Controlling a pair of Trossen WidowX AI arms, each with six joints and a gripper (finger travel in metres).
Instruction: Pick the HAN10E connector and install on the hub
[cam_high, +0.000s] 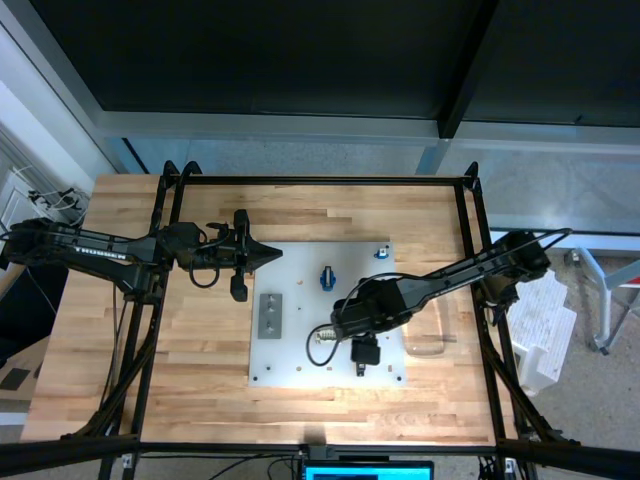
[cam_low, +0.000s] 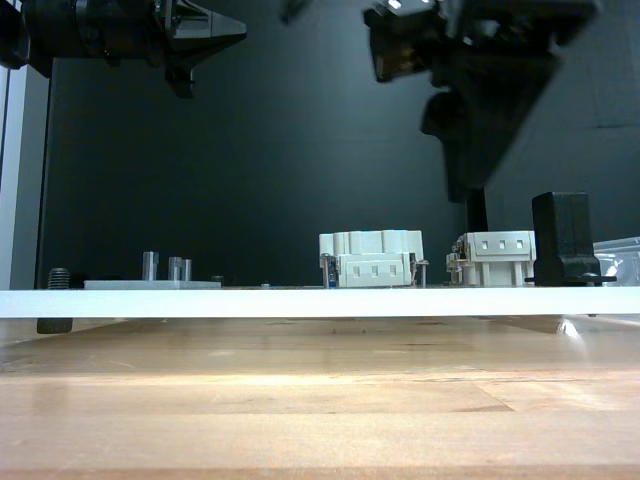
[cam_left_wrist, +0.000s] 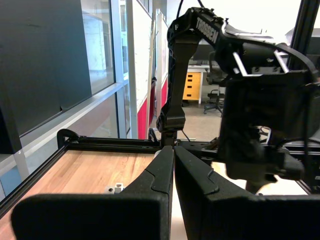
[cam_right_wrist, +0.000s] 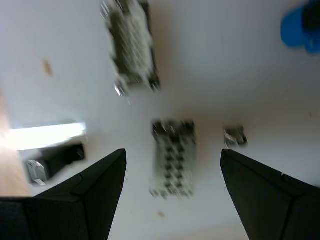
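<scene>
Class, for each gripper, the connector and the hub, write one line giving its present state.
HAN10E connector: lying loose on the white plate, ungripped.
hub: apart from the connector, nothing seated on it.
right gripper: open, hovering over the connector, holding nothing.
left gripper: shut, empty, raised at the plate's left side.

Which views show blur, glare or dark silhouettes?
Right wrist view: motion blur smears the connector below the open right gripper; glare whitens the plate. Low view: the right arm overhead is a black silhouette. Left wrist view: the shut left gripper, raised over the table, is sharp, its background overexposed.
</scene>
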